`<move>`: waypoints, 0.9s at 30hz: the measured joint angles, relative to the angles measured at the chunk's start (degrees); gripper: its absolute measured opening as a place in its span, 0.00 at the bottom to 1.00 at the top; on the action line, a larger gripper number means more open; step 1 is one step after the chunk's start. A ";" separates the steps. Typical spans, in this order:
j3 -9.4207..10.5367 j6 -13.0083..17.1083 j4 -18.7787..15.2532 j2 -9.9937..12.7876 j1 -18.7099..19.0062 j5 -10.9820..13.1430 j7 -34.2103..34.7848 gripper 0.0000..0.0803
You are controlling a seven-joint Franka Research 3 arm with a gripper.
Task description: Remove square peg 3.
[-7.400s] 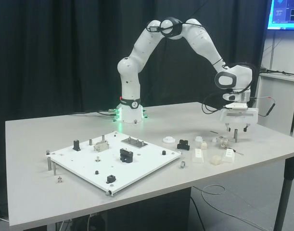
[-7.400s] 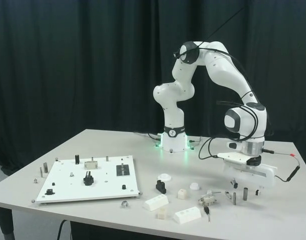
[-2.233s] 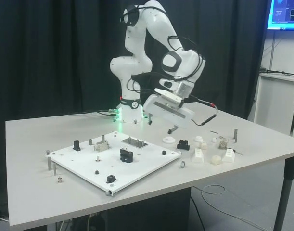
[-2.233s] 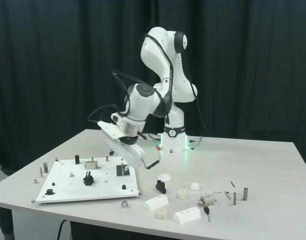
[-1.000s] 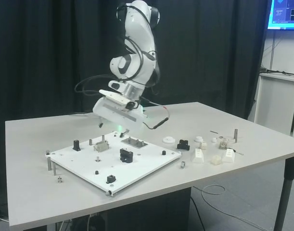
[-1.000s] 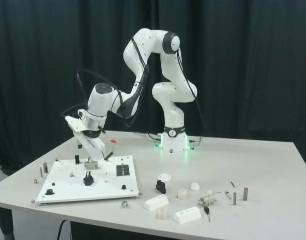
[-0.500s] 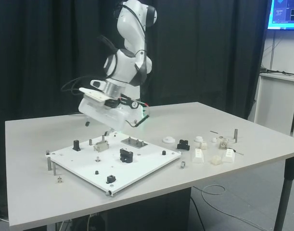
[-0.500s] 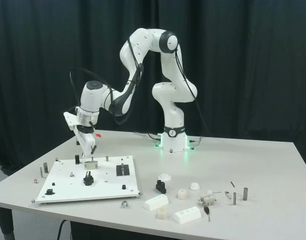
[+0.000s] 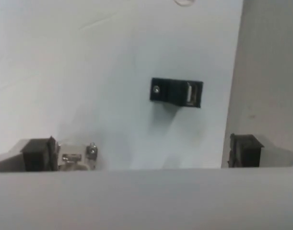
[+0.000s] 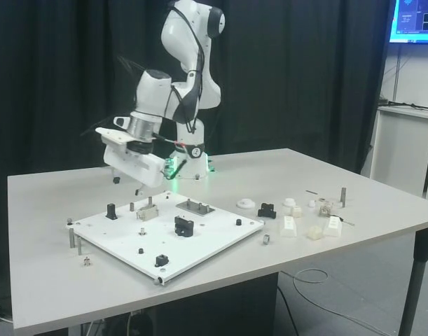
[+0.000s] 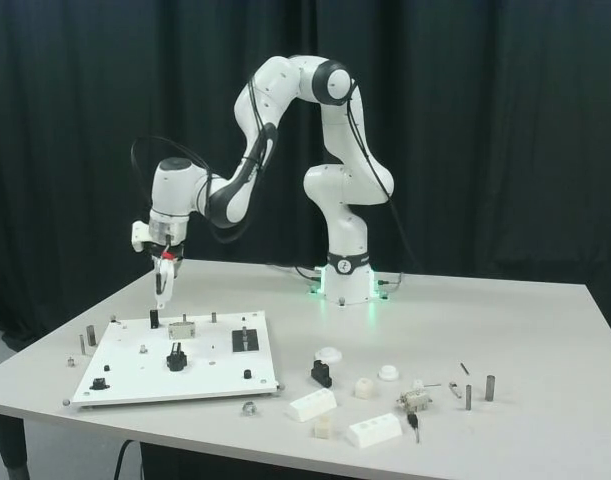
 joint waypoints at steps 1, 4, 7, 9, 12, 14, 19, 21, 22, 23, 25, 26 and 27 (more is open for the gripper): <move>-0.23 0.00 -0.19 -0.08 0.00 0.94 -0.12 1.00; -0.83 -0.02 -0.83 -0.32 0.00 3.77 -1.02 1.00; -1.37 -0.21 -1.34 -0.46 -0.02 6.56 -3.48 1.00; -1.72 -0.51 -1.52 -0.47 -0.02 8.39 -5.23 1.00; -2.27 -1.06 -1.73 -0.47 -0.02 11.09 -7.79 1.00; -2.65 -1.50 -1.82 -0.47 -0.03 12.71 -9.54 1.00; -3.43 -3.29 -1.82 -0.47 -0.08 16.47 -13.68 1.00; -3.64 -4.01 -1.81 -0.47 -0.19 18.01 -15.26 1.00; -3.71 -4.38 -1.81 -0.46 -0.25 18.66 -15.99 1.00; -3.79 -4.76 -1.81 -0.46 -0.32 19.41 -16.71 1.00; -3.93 -5.56 -1.81 -0.44 -0.48 20.77 -17.81 1.00; -3.99 -5.90 -1.81 -0.41 -0.57 21.32 -18.15 1.00; -4.04 -6.26 -1.81 -0.37 -0.67 21.84 -18.33 1.00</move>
